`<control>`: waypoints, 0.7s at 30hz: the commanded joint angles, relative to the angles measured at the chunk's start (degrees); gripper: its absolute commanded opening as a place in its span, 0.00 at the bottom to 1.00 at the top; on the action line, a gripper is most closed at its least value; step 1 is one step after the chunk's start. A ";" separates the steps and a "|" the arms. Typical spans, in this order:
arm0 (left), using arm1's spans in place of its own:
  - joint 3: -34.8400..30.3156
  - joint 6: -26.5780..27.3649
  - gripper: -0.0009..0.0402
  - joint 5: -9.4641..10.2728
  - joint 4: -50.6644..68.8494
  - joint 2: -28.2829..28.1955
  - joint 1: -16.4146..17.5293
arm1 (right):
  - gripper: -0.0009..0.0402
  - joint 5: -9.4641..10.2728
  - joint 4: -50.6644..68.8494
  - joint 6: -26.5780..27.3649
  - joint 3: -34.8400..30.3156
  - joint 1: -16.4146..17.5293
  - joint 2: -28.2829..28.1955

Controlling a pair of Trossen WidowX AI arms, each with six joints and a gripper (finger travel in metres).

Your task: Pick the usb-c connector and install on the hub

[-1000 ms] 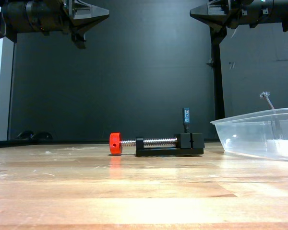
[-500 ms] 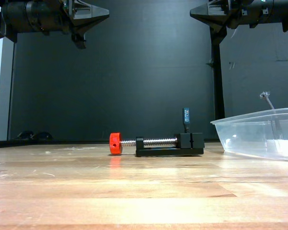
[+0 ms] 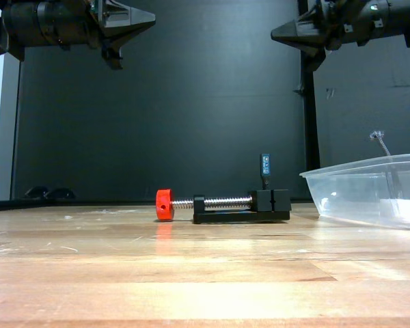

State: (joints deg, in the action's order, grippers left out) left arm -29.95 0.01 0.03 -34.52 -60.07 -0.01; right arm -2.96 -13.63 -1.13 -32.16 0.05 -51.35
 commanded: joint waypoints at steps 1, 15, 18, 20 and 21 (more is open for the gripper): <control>0.00 0.00 0.02 -0.02 -0.02 -0.02 0.00 | 0.02 2.29 6.34 -0.04 -1.62 0.07 0.00; 0.00 0.00 0.02 -0.02 -0.02 -0.02 0.02 | 0.02 2.62 45.64 -5.31 -15.37 0.37 -4.26; 0.00 0.00 0.02 -0.02 -0.02 -0.02 0.02 | 0.02 2.60 52.28 -6.54 -18.60 0.44 -6.38; 0.00 0.00 0.02 -0.02 -0.02 -0.02 0.00 | 0.02 2.69 56.35 -7.32 -20.55 0.57 -7.65; 0.00 0.00 0.02 -0.02 -0.02 -0.02 0.02 | 0.02 2.71 58.12 -7.45 -21.40 0.70 -8.33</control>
